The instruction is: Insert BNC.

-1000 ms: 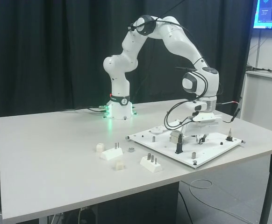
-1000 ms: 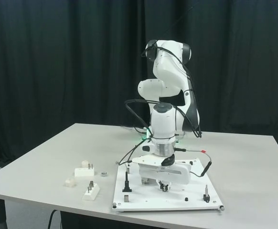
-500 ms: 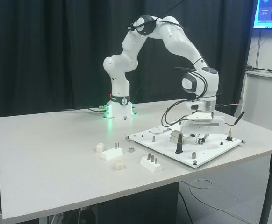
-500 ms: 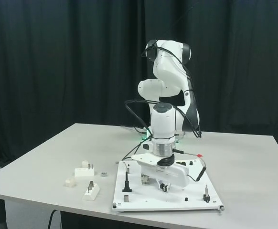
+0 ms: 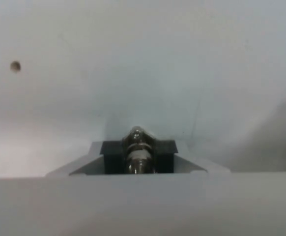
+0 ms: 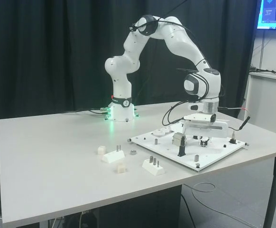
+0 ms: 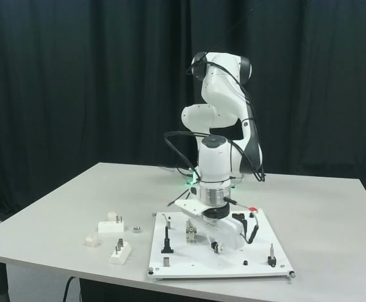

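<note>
One gripper (image 7: pixel 216 246) hangs low over the white board (image 7: pixel 258 264) at lower centre of the second room view, fingers clamped on the BNC connector (image 5: pixel 137 156), seemingly held upright to suit a socket below.

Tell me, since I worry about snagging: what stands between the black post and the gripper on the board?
In the first room view, a small grey block stands on the white board between the black post and the gripper.
</note>
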`<state>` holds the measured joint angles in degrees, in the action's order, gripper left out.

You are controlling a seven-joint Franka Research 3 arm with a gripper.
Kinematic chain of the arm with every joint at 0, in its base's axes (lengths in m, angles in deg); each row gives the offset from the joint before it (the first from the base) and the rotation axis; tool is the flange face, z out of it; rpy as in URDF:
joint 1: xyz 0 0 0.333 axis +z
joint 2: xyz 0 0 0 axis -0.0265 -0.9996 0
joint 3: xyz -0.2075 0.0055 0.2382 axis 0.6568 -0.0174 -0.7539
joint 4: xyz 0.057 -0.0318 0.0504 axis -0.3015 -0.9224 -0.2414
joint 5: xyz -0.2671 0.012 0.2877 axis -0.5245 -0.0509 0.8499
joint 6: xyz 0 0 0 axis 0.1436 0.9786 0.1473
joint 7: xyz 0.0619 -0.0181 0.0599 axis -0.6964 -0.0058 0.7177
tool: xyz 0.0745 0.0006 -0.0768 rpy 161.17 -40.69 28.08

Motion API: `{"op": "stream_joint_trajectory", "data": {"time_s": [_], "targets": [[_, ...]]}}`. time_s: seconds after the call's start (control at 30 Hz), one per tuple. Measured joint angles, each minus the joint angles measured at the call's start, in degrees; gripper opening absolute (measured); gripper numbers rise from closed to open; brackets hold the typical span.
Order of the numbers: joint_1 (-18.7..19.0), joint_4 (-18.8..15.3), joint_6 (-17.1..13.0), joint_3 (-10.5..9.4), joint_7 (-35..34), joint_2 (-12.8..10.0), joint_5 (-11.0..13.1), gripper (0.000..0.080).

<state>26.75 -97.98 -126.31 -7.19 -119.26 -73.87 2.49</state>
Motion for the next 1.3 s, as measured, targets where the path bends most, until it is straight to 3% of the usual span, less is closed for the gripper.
{"op": "stream_joint_trajectory", "data": {"time_s": [0.7, 1.3], "targets": [[0.22, -1.35, -1.94, 0.0, -19.41, 0.58, -0.35, 0.0124], [0.55, -1.89, -2.62, 0.24, -29.5, 0.84, -0.7, 0.0124]]}}
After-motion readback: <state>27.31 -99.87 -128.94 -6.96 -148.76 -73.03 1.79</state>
